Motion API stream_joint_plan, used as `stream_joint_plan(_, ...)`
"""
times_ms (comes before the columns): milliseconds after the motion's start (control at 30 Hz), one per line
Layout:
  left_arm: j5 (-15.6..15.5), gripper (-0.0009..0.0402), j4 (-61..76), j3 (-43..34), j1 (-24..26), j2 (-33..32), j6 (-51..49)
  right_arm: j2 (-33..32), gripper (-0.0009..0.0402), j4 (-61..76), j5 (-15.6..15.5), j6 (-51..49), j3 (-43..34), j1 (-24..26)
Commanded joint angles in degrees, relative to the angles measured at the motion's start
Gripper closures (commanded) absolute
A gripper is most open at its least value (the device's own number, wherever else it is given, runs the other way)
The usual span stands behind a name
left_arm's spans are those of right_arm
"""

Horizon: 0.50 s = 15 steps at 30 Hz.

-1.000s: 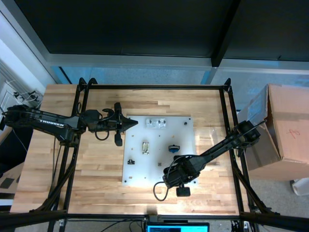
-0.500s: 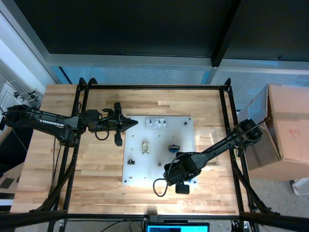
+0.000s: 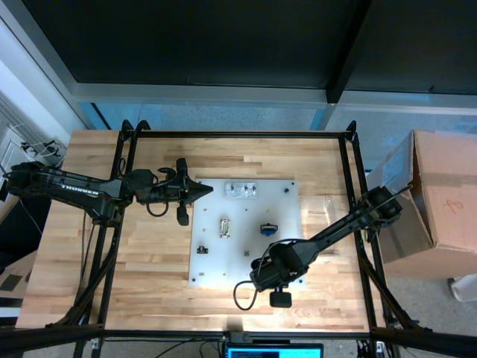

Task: Unfasten the M12 nut and place it in the container

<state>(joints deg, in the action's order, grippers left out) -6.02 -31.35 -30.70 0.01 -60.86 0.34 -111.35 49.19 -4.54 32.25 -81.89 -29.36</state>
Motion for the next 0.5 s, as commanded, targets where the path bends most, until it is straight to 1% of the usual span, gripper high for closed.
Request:
stream_joint_plan(33,0.0,0.0393,0.0,0.0,0.0,0.0,0.0,-0.5,0.0393,-0.5,0.4,-0.2,0.1,0.1)
stream_joint_plan(133,0.0,0.0393,0.0,0.0,0.0,0.0,0.0,-0.5,0.0394,-0.4,1.0,-0.3,0.2,0.1)
stream_joint_plan(233,0.0,0.0393,0.0,0.0,0.0,0.0,0.0,-0.5,0.0393,0.7,3.5,0.3,0.3,0.1)
stream_joint_plan(500,0.0,0.0393,0.0,0.0,0.0,0.0,0.0,-0.4,0.0393,1.1,3.6,0.1,0.3,0.1)
